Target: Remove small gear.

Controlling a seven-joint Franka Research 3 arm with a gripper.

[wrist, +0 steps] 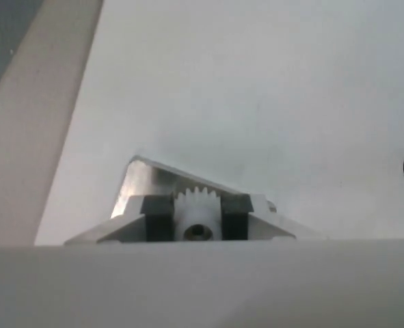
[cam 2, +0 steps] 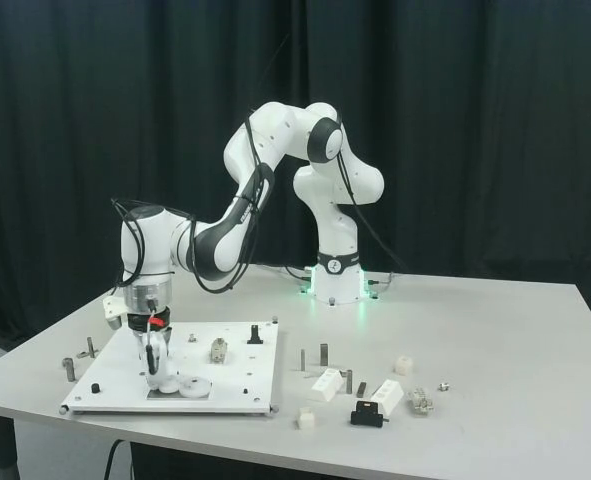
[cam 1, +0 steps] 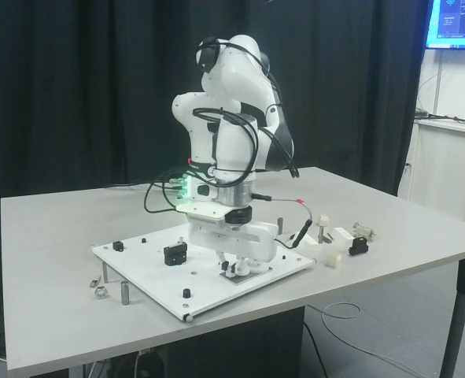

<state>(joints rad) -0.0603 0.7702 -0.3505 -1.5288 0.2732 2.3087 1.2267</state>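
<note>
One hand clamped on one small gear; two black fingers flank it.

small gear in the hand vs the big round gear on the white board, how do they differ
The small gear sits clamped between the hand fingers; the large gear lies flat on the white board, untouched. The small gear is much narrower across than the large gear. Both are white.
</note>
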